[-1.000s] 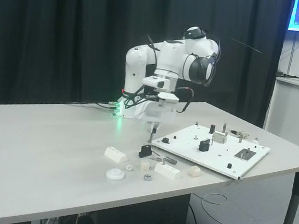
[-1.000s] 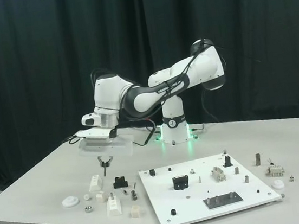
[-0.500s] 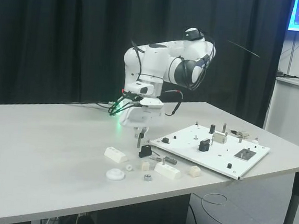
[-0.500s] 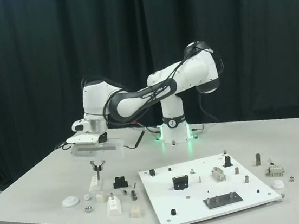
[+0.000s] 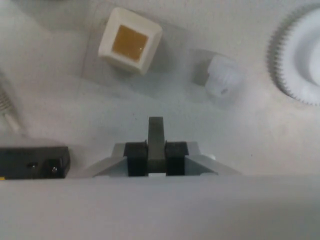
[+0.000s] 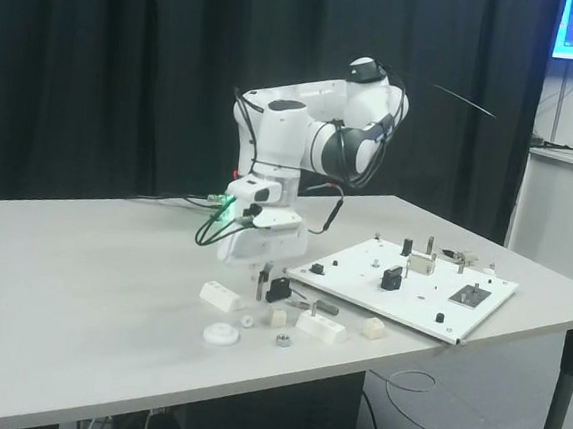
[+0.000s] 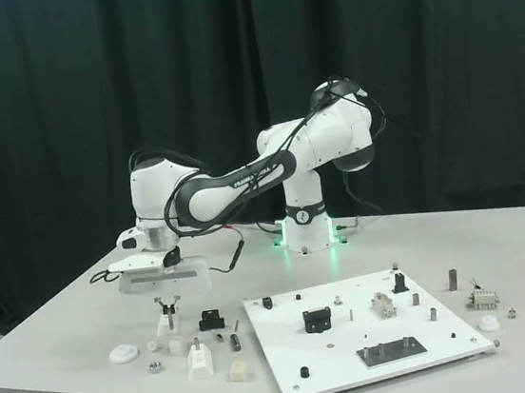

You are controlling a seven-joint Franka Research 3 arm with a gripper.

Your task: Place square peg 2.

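Observation:
My gripper (image 5: 156,156) is shut on a slim grey square peg (image 5: 156,132) that sticks out past the black fingertips. It hangs low over the loose parts on the table, to the left of the white board (image 6: 416,286). Below it lie a white cube with a square hole (image 5: 130,42) and a small white gear (image 5: 220,82). From the room, the gripper (image 6: 262,276) (image 7: 168,308) is just above the white cube (image 6: 278,316) (image 7: 176,346).
A large white gear (image 5: 300,55) (image 6: 222,334) lies beside the small one. A black part (image 5: 35,162) (image 6: 278,291) sits close to the fingers. White blocks (image 6: 221,295) (image 6: 322,327), a nut (image 6: 282,341) and another cube (image 6: 373,329) lie around. The board (image 7: 357,343) carries several fixtures.
The arm has swung away from the board's near corner toward the loose parts and come lower, with the peg still held.

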